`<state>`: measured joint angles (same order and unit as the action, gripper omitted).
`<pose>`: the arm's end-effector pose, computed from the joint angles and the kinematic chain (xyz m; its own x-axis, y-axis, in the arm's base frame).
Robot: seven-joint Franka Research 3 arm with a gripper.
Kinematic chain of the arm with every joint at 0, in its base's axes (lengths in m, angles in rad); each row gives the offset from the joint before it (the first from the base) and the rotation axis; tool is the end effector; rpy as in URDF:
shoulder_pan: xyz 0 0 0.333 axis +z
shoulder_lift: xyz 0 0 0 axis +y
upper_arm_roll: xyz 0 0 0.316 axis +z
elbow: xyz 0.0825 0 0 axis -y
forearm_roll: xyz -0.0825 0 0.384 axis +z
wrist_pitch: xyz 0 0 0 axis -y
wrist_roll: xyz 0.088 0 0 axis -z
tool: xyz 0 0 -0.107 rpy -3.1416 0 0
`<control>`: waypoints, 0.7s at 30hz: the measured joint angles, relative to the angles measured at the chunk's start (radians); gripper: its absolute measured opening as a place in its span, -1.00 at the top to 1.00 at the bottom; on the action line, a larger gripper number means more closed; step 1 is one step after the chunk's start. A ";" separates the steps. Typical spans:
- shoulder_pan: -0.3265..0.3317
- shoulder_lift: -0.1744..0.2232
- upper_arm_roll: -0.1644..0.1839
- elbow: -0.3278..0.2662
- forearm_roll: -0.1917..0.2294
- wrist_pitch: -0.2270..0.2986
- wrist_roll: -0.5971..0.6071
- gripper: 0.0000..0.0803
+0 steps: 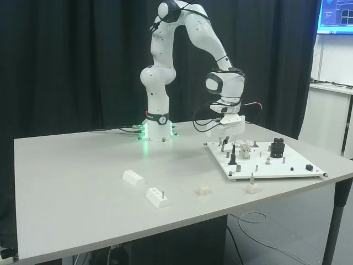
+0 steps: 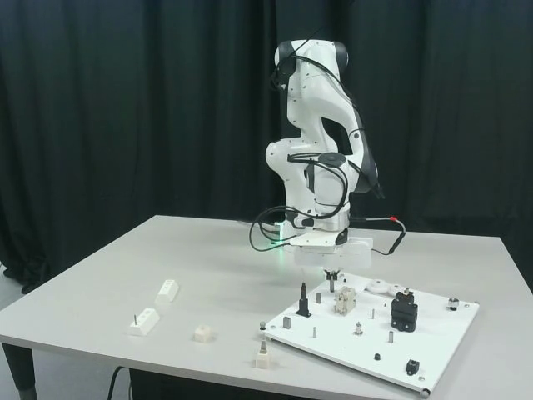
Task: Insert round peg 3.
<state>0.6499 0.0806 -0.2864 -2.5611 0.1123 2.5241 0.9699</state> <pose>0.4117 0.1533 0.2287 0.7581 -0.6458 -0.0906 -0.6413 -0.7635 0.0766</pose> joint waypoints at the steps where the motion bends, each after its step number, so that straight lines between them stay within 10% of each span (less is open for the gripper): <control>1: 0.000 0.000 0.000 0.000 0.000 0.001 0.000 0.75; 21: -0.001 0.009 0.002 0.000 0.010 0.034 0.000 0.75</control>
<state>0.6490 0.0895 -0.2847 -2.5612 0.1219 2.5584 0.9700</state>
